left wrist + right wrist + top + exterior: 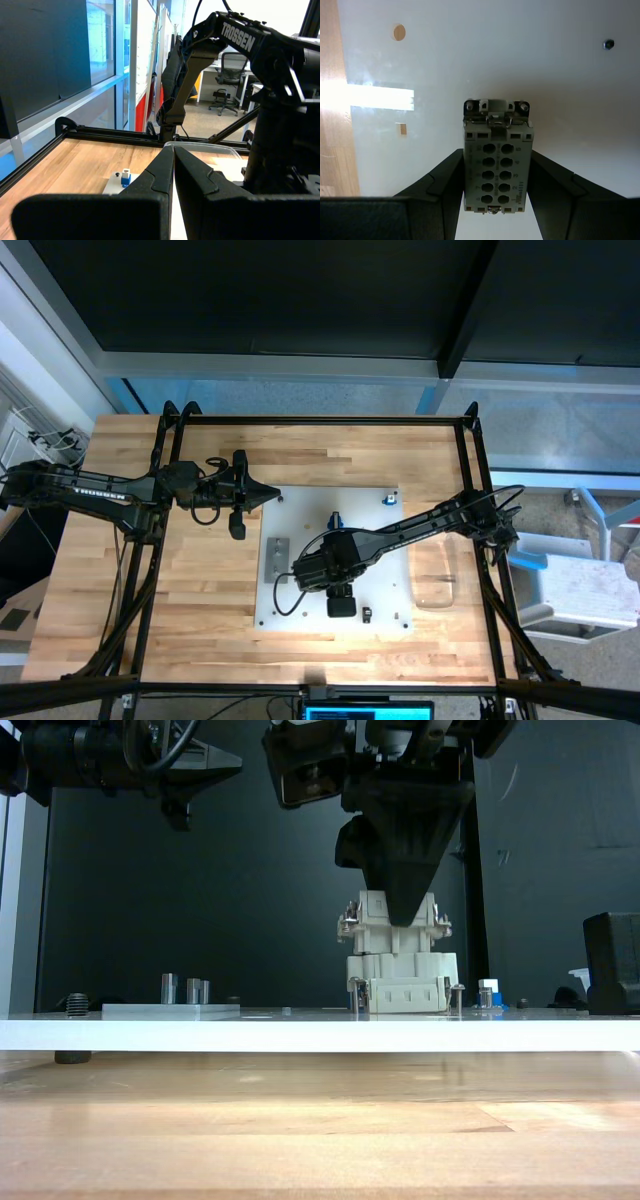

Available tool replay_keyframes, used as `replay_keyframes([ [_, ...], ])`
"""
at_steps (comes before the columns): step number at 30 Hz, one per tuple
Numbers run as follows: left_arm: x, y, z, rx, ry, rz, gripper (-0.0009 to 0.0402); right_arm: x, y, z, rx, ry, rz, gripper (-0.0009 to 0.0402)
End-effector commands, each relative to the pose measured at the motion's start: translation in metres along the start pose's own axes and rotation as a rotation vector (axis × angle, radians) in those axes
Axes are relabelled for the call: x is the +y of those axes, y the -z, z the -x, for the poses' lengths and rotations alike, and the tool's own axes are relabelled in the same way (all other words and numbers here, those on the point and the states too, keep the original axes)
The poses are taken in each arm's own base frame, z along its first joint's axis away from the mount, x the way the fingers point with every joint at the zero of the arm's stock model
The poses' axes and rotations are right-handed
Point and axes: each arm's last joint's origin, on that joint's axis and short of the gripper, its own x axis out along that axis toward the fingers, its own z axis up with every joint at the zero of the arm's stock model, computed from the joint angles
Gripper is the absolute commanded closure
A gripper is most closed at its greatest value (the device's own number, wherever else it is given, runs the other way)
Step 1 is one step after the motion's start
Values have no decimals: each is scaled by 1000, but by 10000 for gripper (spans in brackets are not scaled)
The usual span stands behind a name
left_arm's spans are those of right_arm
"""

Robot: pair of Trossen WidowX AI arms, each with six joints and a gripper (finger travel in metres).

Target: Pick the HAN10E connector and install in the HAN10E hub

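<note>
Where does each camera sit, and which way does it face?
High view: above the table's near edge, looking down and away at the white plate; left gripper at its left edge, right gripper over it.
Low view: table-top height, looking level at the HAN10E connector on the HAN10E hub, right gripper above.
Left wrist view: on the left arm, looking along its shut gripper towards the right arm.
Right wrist view: on the right arm, looking down its gripper at the clamped connector.
Shared: low and right wrist views show the connector.
</note>
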Motion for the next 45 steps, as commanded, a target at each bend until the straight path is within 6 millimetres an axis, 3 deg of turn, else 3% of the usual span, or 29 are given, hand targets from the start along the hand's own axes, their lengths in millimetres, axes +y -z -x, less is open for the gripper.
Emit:
replay_keyframes([
  [1,0,0,0,1,0,0,393,-1,3,-9,31,8,-1,384],
  [17,0,0,0,0,0,0,393,-1,3,-10,25,6,-2,384],
  [45,0,0,0,0,0,0,393,-2,7,16,-14,-4,-9,384],
])
